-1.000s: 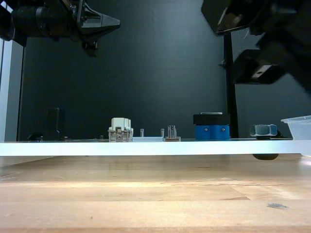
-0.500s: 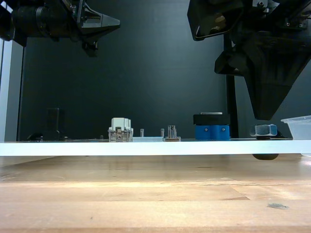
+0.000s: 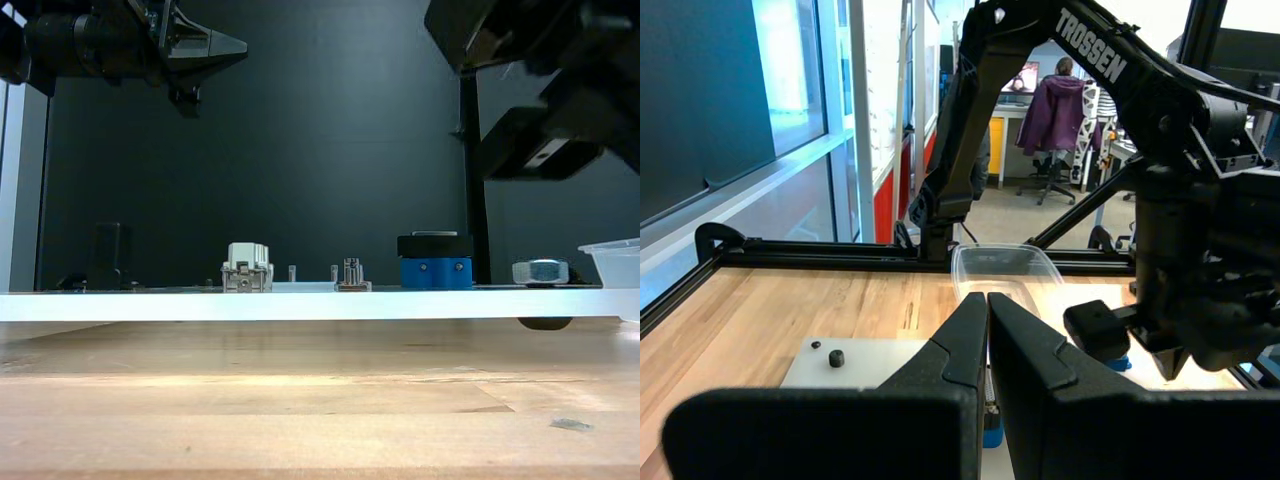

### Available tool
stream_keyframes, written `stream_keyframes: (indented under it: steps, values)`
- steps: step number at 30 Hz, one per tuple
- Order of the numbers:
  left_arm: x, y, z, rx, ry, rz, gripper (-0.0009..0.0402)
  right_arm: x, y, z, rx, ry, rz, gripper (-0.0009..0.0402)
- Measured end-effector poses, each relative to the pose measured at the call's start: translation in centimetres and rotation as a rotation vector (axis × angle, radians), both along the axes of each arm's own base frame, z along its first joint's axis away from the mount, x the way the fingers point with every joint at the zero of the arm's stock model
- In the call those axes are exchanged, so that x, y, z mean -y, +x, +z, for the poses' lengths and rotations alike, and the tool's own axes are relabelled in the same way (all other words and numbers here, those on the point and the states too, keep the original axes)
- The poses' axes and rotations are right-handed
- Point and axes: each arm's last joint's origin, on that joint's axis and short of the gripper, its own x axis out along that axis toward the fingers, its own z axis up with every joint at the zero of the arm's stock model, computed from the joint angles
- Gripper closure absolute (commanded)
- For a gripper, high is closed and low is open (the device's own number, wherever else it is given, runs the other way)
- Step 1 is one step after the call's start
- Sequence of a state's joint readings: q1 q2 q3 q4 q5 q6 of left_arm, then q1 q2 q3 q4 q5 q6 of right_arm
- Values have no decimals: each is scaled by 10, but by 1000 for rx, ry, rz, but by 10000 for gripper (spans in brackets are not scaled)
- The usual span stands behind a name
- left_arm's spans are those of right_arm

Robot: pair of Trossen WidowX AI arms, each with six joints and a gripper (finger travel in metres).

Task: Pick the M12 fastener and fasten on the M12 threads

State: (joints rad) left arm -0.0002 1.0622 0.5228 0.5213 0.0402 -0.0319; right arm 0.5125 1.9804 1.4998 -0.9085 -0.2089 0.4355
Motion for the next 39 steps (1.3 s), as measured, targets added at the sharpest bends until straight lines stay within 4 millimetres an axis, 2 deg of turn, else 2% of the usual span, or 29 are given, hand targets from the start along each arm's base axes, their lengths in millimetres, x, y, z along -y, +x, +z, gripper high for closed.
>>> stream_keyframes:
  steps: [7, 14, 28, 31, 35, 39]
  values:
    - [0, 0, 0, 0, 0, 0, 393, 3, 0, 1, 20, -54, -18, 393]
    - [0, 0, 0, -1, 0, 0, 393, 11, 3, 5, 118, -222, -120, 393]
    - [0, 0, 0, -1, 0, 0, 393, 9, 6, -5, 131, -261, -170, 393]
    - [0, 0, 0, 0, 0, 0, 393, 8, 6, -5, 110, -226, -154, 393]
    - [0, 0, 0, 0, 0, 0, 393, 4, 3, -4, 29, -56, -30, 393]
    - [0, 0, 0, -1, 0, 0, 393, 3, 2, -1, 24, -39, -16, 393]
